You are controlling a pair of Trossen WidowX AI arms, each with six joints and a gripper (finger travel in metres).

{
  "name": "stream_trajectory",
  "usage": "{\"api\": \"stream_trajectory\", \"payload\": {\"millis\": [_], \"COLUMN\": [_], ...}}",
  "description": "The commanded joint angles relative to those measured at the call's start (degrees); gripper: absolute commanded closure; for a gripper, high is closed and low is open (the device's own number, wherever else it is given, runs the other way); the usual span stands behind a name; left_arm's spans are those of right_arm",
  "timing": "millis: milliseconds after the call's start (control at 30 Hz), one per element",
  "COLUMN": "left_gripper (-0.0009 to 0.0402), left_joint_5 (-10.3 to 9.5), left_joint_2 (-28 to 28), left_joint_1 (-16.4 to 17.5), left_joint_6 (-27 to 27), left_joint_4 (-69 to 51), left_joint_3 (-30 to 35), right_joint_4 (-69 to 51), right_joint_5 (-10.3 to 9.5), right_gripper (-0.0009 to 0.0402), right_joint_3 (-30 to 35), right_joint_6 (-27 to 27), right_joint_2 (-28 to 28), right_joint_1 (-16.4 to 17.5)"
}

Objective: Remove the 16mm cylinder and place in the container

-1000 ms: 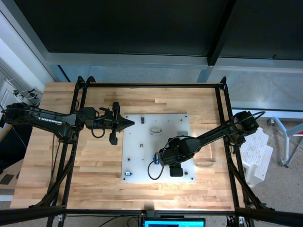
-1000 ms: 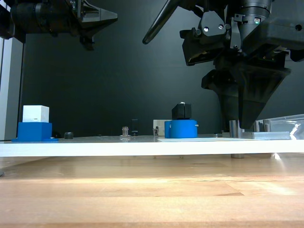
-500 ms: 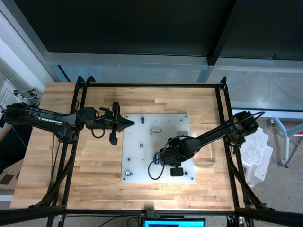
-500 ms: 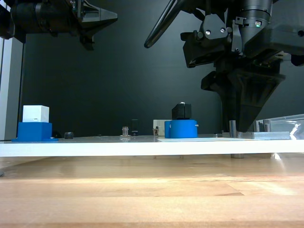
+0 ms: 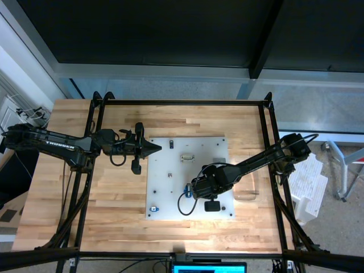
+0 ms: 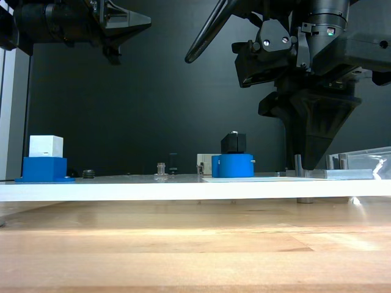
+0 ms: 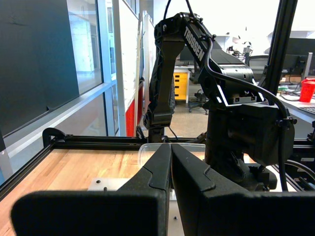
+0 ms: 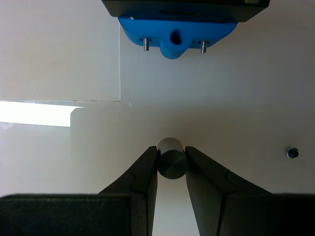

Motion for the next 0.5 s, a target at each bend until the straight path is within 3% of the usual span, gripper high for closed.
{"api": "stream_trajectory", "payload": {"millis": [33,500], "left_gripper": [0.0393,0.0393], "left_joint_5": [0.02,0.02], "left_joint_2": [0.0,0.0], "left_joint_1": [0.02,0.02], "left_joint_6": [0.02,0.02], "left_joint_4": [0.02,0.02], "left_joint_3": [0.0,0.0], "right_joint_4": [0.09,-1.81], "right_joint_5": [0.0,0.0], "right_gripper": [0.0379,0.0389], "right_joint_3": [0.04,1.66], "right_joint_6": [0.04,0.0], "right_joint_2": [0.02,-3.1], "right_joint_1": [0.02,-0.07]}}
